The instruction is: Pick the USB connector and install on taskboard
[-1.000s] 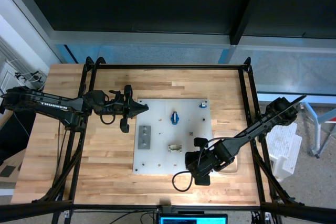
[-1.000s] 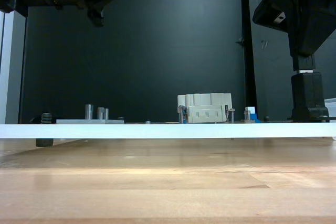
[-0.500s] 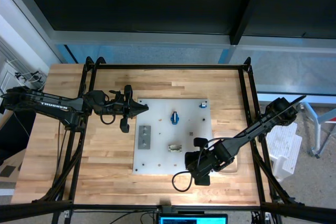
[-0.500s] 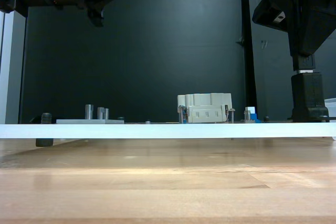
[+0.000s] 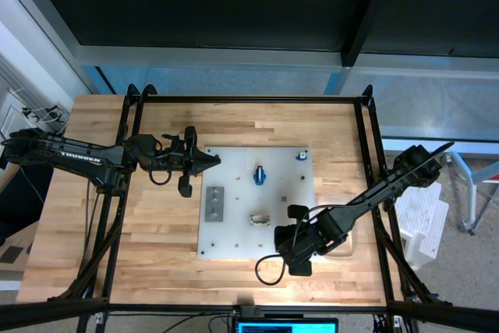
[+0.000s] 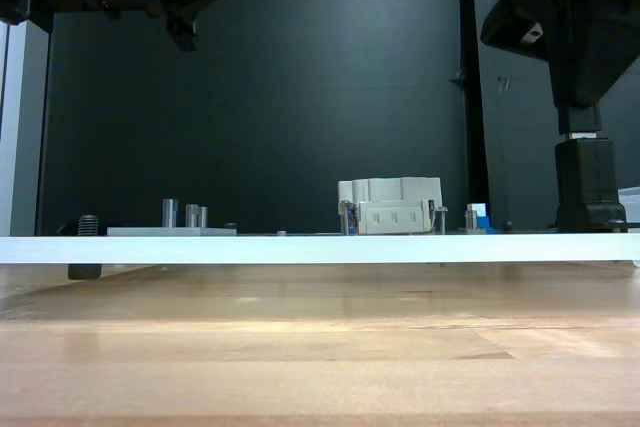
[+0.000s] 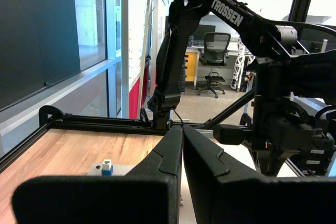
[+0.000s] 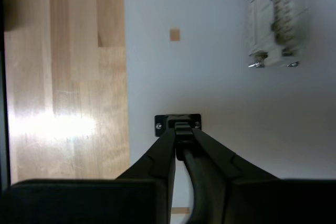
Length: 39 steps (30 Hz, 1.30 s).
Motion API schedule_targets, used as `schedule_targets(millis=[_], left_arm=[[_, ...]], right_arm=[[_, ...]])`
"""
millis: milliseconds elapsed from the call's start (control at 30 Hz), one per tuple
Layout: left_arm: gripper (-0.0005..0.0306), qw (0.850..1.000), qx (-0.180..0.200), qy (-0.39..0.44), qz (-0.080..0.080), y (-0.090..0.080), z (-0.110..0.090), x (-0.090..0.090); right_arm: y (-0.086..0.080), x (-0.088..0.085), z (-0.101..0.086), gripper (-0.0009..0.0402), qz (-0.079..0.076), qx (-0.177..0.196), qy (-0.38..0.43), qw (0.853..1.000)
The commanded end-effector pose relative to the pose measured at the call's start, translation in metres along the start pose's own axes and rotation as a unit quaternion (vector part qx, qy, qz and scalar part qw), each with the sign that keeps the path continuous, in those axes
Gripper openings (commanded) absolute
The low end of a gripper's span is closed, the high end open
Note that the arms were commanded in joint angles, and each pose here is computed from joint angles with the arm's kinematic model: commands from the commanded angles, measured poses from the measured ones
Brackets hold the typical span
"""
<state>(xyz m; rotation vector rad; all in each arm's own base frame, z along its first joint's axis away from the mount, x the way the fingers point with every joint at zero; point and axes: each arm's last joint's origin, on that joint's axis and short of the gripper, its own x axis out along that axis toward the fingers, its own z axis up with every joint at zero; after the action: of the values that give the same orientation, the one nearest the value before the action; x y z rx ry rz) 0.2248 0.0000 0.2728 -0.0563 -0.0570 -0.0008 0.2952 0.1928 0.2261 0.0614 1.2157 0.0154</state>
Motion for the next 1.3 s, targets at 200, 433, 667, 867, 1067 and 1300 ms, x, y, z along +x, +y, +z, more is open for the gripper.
schedule_targets(millis=[200,433,667,867,1067,1300], left_arm=[[0.0000,1.000,0.000,0.000,0.000,0.000,0.000,0.000],[0.0000,1.000,0.000,0.000,0.000,0.000,0.000,0.000],[0.0000,1.000,0.000,0.000,0.000,0.000,0.000,0.000],[0.0000,1.000,0.000,0.000,0.000,0.000,0.000,0.000],[0.0000,1.000,0.000,0.000,0.000,0.000,0.000,0.000],[0.0000,1.000,0.000,0.000,0.000,0.000,0.000,0.000]], right_arm=[[0.000,-0.006,0.001,0.0111,0.003,0.001,-0.010,1.000],[-0.003,-0.017,-0.002,0.0147,-0.002,0.002,-0.012,1.000],[-0.007,-0.033,-0.003,0.0173,0.003,0.005,-0.029,1.000],[-0.009,-0.040,-0.003,0.0177,0.007,0.006,-0.035,0.999],[-0.009,-0.040,-0.003,0.0177,0.008,0.006,-0.036,0.999],[-0.013,-0.048,-0.006,0.0177,0.005,0.001,-0.032,0.999]])
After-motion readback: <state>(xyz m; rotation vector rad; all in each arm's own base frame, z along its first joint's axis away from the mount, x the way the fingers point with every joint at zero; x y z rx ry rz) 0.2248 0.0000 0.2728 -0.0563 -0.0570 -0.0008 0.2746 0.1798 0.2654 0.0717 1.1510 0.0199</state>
